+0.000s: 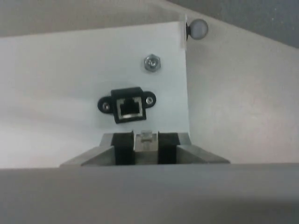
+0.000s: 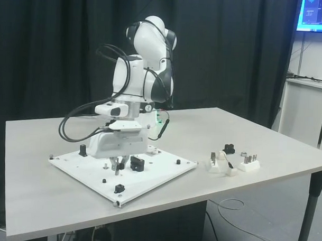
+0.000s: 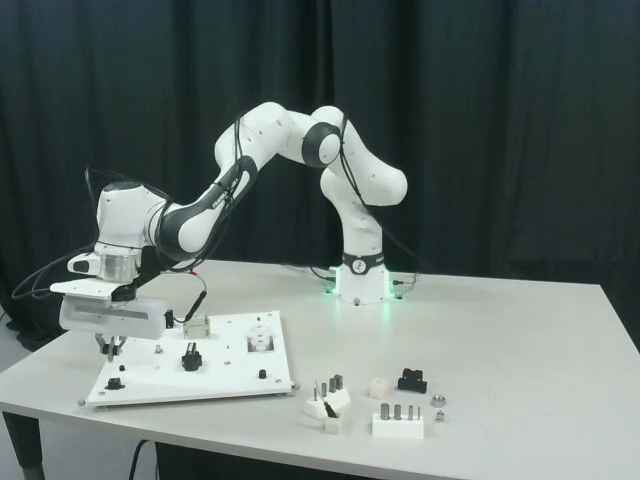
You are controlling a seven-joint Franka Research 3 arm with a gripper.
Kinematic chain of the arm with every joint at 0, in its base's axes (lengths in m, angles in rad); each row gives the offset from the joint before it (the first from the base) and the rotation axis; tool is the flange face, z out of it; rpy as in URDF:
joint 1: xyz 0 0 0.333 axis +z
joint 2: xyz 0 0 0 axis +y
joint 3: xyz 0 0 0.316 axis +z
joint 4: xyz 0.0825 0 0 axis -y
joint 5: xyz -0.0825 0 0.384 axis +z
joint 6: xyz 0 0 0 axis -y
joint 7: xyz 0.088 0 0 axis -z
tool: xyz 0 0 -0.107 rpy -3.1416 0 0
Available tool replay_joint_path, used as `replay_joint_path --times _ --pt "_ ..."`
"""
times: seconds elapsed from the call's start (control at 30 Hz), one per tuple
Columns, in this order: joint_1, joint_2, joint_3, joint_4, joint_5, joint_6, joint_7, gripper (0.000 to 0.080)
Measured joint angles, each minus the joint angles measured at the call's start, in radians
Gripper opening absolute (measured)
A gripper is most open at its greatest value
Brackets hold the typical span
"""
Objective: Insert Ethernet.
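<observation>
The grey table (image 3: pixel 520 330) carries everything, and the white board (image 3: pixel 225 375) lying on it serves as the landmark for what follows. One white arm (image 3: pixel 290 140) reaches from its base, which stands on the table beyond the board's far edge, and bends down over the board's corner farthest from that base.

On the board, the second room view shows several black fittings; their exact number cannot be told. One white ringed block (image 3: pixel 261 341) sits near the board's edge closest to the arm base, and one small boxy part (image 3: pixel 197 327) stands at the far edge. Beside the board, on the bare table, are three small white holders (image 3: pixel 398 424): one holds three upright grey pegs, another two pegs; the third, the smallest, lies just in front of that one. One black bracket (image 3: pixel 411 380) and one small nut lie near them.

One gripper (image 1: pixel 146 148) hangs just above the board. Its two fingers (image 1: pixel 122 148) are drawn narrow, pinching the Ethernet plug (image 1: pixel 146 140), a small pale connector with its latch tab visible, held upright between the black pads.

Just ahead of the plug, the Ethernet socket (image 1: pixel 127 106) is fixed to the board: a black housing with two screwed ears and a square opening. One hex nut (image 1: pixel 152 62) sits on the board beyond the socket.
</observation>
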Motion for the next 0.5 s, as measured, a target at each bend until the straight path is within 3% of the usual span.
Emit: replay_joint_path --times 0.5 --pt "-0.008 0.039 0.000 0.036 0.041 0.000 -0.120 0.0104"
